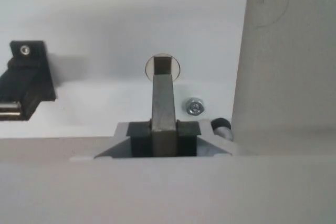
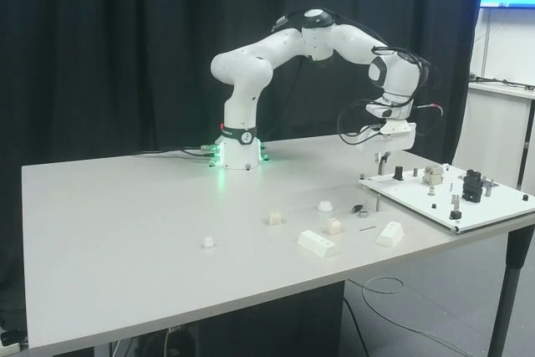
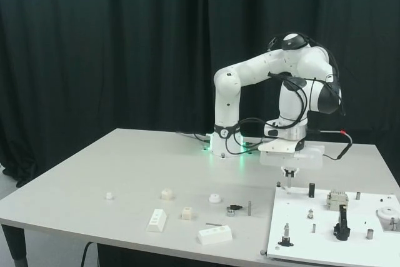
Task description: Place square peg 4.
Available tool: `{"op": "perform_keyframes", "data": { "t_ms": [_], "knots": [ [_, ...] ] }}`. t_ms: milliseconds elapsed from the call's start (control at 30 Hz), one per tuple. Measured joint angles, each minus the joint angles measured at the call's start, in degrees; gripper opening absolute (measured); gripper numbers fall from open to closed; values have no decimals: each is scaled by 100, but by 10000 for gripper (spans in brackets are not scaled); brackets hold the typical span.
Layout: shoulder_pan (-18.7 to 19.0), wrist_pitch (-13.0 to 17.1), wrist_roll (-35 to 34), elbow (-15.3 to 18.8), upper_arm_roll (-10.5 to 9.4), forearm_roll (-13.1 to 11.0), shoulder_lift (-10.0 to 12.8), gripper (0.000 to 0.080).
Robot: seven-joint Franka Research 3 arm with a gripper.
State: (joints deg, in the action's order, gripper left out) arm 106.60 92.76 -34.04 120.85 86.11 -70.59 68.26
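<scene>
Square peg held over the white board, above a round hole.

On the counter (image 3: 125,173), from the left, lie small white blocks (image 3: 156,220) and a black pin (image 3: 213,224); further right stands the white board (image 3: 325,239) with its black fixtures (image 3: 341,224). The tool (image 3: 288,172) hangs over the board's near-left corner, clenched on the square peg (image 1: 164,109), which points straight down. In the wrist view the peg's tip sits over a round hole (image 1: 163,68), with a nut (image 1: 195,107) just beside it.
</scene>
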Motion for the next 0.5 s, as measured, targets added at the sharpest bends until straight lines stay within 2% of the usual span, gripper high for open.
{"op": "perform_keyframes", "data": {
  "t_ms": [500],
  "knots": [
    [21, 7, -27, 0, 50, 46, 1, 93]
  ]
}}
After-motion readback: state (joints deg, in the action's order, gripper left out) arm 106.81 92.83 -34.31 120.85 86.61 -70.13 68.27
